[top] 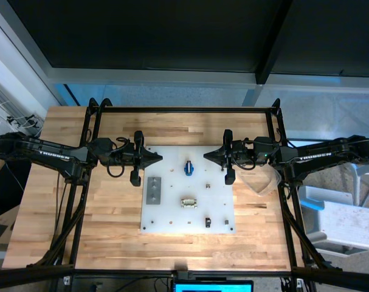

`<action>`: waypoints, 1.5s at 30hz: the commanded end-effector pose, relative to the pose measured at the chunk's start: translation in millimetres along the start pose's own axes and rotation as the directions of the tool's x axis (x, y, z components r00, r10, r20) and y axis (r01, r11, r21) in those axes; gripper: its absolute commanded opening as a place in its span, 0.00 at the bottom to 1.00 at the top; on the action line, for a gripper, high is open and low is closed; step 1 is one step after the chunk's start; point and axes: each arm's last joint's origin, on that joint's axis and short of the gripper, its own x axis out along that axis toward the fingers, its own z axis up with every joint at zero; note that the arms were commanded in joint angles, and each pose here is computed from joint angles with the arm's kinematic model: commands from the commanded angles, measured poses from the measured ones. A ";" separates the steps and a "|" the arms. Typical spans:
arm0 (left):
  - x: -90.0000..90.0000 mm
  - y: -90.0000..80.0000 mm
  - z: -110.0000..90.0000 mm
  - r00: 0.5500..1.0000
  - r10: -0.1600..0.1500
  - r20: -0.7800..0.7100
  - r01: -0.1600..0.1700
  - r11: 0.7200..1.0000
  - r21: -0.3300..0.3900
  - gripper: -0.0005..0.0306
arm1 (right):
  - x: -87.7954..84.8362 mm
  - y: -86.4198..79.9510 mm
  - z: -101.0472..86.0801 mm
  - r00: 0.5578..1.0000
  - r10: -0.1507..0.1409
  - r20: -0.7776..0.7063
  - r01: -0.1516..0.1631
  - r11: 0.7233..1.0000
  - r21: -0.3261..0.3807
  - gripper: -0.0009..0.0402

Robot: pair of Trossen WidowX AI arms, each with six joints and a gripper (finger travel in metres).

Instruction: Pick the 16mm bar from the taskboard and place it in the container

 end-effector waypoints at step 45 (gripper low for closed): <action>0.0 -0.1 0.0 1.000 -0.001 0.000 0.001 1.000 0.000 0.02 | 6.4 2.9 14.2 0.696 -0.060 -0.715 0.074 0.997 -0.011 0.02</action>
